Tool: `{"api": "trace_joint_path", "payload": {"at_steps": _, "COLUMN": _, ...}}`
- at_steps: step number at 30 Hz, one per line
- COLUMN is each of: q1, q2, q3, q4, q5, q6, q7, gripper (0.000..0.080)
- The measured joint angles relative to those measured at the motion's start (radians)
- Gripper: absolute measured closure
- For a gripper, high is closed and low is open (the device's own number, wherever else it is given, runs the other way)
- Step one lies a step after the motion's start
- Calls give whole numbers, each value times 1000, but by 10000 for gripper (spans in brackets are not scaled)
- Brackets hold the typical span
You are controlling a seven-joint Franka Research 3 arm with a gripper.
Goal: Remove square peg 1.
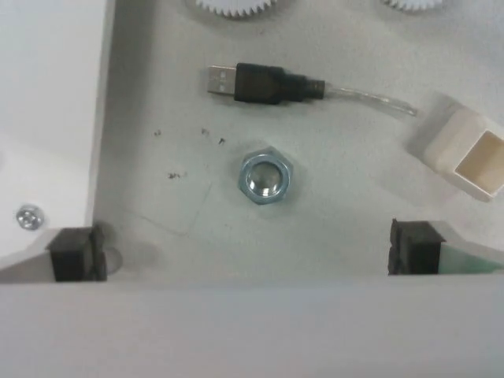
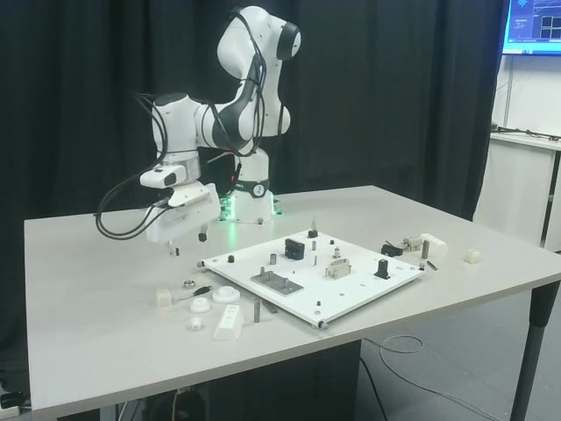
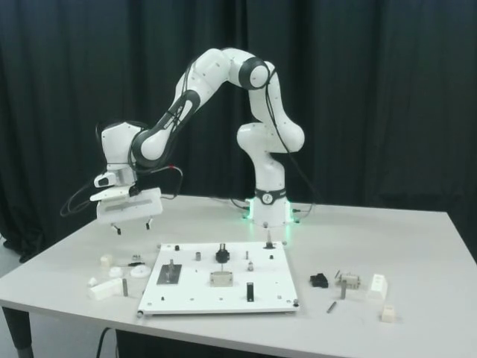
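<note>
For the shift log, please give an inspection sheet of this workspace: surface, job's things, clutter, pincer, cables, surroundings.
Surface: grey table, bearing a white board.
Job's things: several pegs stand on the board; square peg 1 cannot be told apart.
Clutter: nut, white gears, hollow white block beside the board.
Pincer: the pincer hovers open above the nut, holding nothing.
Cables: USB plug with short lead.
Surroundings: black curtain.

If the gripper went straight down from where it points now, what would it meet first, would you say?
Most likely the hex nut lying on the grey table: in the wrist view it sits almost midway under the gripper, whose jaws stand open. Depth is uncertain.
</note>
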Motion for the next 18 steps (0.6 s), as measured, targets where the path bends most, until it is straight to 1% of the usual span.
{"api": "trace_joint_path", "payload": {"at_steps": 12, "q1": 24, "q2": -32, "q3": -2, "q4": 0, "q5": -23, "q6": -35, "q7": 81, "gripper": 3}}
{"api": "trace_joint_path", "payload": {"at_steps": 18, "q1": 42, "q2": -45, "q3": -2, "q4": 0, "q5": -25, "q6": -57, "q7": 134, "gripper": 3}}
